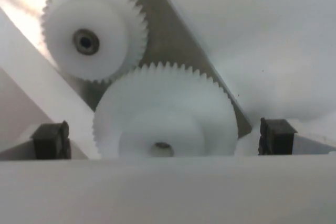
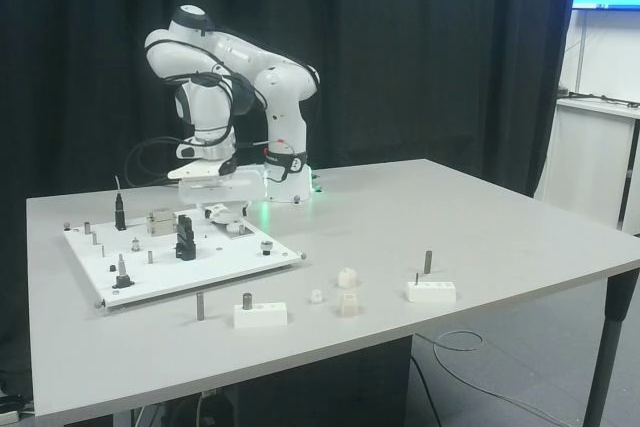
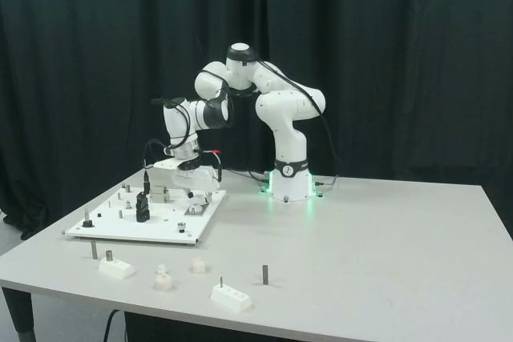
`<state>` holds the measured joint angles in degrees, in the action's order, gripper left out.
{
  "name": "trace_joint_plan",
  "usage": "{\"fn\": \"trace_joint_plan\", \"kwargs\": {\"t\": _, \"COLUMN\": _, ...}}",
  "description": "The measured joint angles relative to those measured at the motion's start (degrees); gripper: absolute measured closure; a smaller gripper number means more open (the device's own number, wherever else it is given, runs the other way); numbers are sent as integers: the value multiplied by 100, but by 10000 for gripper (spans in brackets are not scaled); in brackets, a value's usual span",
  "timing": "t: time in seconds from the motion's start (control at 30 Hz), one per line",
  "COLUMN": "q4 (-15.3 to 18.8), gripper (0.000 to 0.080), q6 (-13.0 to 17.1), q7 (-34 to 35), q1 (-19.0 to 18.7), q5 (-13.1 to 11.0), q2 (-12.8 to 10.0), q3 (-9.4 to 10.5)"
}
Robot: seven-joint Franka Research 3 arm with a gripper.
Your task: Insert large gear.
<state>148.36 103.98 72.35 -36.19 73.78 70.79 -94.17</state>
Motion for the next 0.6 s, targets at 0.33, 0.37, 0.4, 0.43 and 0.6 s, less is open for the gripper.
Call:
{"fn": "trace_joint_plan", "kwargs": {"t": 0.33, "q4": 8, "gripper": 3, "q6": 37, "q7": 35, "q1": -31, "q5": 122, "q2": 8, "q3": -119}}
{"fn": "trace_joint_plan", "kwargs": {"t": 0.37, "q4": 12, "gripper": 92, "q6": 37, "q7": 37, "q1": -42, "q5": 125, "q2": 10, "q3": -120}}
{"fn": "trace_joint_plan", "kwargs": {"t": 0.4, "q4": 10, "gripper": 92, "q6": 30, "q7": 40, "q1": -50, "q5": 127, "q2": 9, "q3": -120}}
{"fn": "trace_joint_plan", "kwargs": {"t": 0.43, "q4": 8, "gripper": 209, "q6": 25, "q7": 44, "q1": -56, "q5": 127, "q2": 9, "q3": -120}}
{"fn": "trace_joint_plan", "kwargs": {"t": 0.6, "q4": 7, "gripper": 209, "q6": 15, "q7": 49, "q1": -66, "q5": 127, "q2": 9, "q3": -115}}
